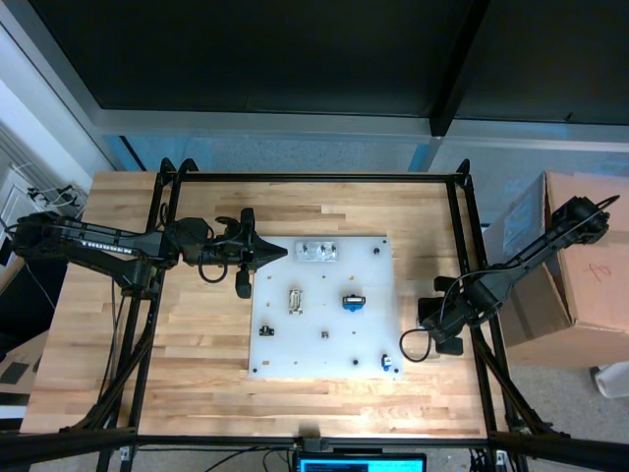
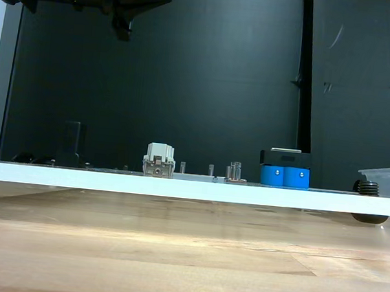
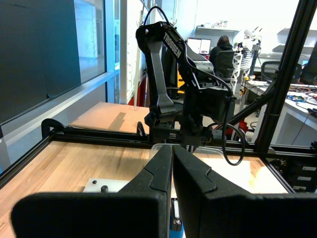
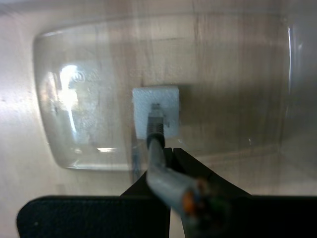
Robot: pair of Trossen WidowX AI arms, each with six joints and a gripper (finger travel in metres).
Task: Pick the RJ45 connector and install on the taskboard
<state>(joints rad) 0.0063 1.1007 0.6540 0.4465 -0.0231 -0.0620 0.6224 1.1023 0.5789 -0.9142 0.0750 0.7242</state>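
Observation:
The RJ45 connector [image 4: 154,120] is a clear plug on a short grey cable stub with a frayed end. Its tip lies on or just over a white foam block [image 4: 168,99] inside a clear tray [image 4: 89,74]; whether it touches I cannot tell. My right gripper [image 4: 167,149] is shut on the cable just behind the plug, beside the right edge of the white taskboard [image 1: 324,344]. That gripper [image 1: 437,320] sits low over the table. My left gripper [image 1: 273,253] is shut and empty, held high above the board's back left edge, and its fingertips [image 3: 184,157] meet.
The board carries a grey connector housing [image 2: 158,163], a blue block [image 2: 285,170], a metal part [image 1: 317,253] and small pegs. Black frame rails [image 1: 314,178] border the table. A cardboard box [image 1: 580,275] stands off the right edge.

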